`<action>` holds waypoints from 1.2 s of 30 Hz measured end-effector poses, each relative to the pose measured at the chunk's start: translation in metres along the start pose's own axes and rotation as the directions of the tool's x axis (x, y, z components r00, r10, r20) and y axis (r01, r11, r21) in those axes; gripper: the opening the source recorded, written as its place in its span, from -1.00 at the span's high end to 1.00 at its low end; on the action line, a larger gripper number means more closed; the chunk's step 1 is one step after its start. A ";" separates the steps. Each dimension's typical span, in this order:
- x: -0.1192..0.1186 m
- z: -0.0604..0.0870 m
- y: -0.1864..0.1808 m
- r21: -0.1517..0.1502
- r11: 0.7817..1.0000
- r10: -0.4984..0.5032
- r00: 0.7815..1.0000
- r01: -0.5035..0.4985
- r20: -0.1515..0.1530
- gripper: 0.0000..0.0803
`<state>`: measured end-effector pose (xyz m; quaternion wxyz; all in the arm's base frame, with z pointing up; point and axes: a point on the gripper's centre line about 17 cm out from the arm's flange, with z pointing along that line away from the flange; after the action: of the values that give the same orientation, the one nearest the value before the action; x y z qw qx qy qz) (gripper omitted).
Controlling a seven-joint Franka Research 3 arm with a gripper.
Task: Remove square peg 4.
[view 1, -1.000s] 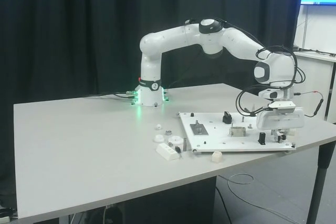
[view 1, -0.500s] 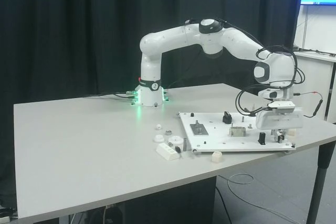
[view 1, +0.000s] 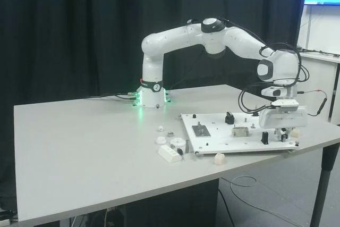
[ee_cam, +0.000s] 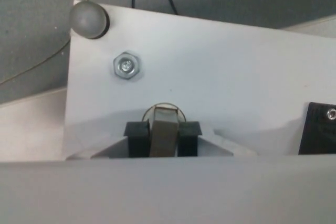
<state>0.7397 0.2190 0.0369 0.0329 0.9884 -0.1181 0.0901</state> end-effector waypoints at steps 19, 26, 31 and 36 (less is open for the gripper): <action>-0.005 0.012 -0.002 0.001 1.000 -0.001 1.000 0.001 0.000 0.74; -0.004 0.011 -0.002 0.001 1.000 0.003 1.000 -0.003 -0.002 0.74; -0.004 0.011 -0.002 0.002 1.000 0.007 1.000 -0.007 -0.003 0.74; -0.004 0.011 -0.002 0.002 1.000 0.031 1.000 -0.031 -0.003 0.74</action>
<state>0.7384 0.2206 0.0254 0.0309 0.9863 -0.1335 0.0920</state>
